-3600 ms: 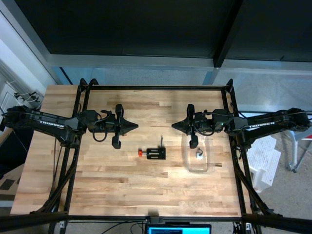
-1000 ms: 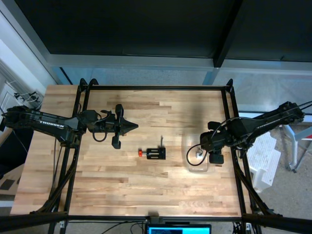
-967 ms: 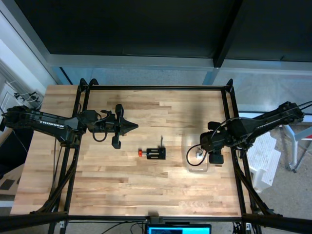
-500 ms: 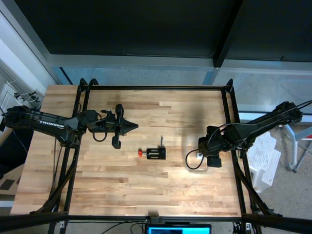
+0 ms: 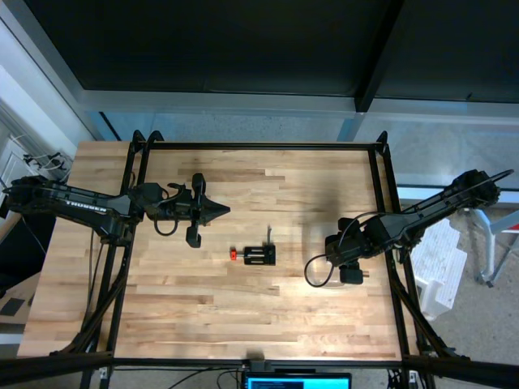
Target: Pick the USB-C connector and install on taskboard
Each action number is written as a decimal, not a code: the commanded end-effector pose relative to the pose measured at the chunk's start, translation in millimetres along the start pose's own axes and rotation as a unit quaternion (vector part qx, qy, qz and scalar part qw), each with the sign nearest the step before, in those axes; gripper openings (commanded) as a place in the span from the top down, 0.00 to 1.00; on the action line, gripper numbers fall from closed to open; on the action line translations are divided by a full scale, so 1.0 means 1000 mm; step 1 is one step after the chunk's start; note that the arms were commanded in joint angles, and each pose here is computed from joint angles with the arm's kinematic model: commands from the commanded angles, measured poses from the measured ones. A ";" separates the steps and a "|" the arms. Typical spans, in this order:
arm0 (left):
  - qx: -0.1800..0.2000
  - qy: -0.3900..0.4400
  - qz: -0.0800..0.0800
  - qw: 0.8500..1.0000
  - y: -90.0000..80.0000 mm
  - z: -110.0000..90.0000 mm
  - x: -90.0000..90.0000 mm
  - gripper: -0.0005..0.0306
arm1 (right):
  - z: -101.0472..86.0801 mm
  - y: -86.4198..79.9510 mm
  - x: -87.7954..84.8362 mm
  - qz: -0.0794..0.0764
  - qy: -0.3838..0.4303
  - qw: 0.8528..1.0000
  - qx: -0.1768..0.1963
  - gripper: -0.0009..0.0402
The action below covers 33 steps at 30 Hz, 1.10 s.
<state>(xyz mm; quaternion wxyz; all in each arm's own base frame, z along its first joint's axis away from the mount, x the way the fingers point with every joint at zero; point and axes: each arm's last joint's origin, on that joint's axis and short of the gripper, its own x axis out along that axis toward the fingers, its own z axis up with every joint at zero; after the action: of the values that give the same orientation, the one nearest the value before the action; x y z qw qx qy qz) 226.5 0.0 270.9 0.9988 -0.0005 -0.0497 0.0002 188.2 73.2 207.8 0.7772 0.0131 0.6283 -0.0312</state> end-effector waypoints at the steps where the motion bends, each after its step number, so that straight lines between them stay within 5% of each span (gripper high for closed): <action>1: 0.000 0.000 0.000 1.000 0.000 0.000 0.000 0.98 | 0.000 0.001 0.006 0.002 -0.003 1.000 -0.001 0.47; 20: 0.000 0.000 0.000 1.000 0.000 0.000 0.000 0.98 | 0.002 0.001 0.027 0.006 0.010 1.000 -0.018 0.48; 33: 0.000 0.000 0.000 1.000 0.000 0.000 0.000 0.98 | 0.003 -0.002 0.028 -0.006 0.003 1.000 -0.018 0.66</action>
<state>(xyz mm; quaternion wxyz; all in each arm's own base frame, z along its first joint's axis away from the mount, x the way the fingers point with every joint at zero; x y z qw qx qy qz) 226.5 0.0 270.7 0.9988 -0.0003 -0.0495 0.0002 197.0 70.5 181.3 0.7748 -0.0044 0.6318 -0.0233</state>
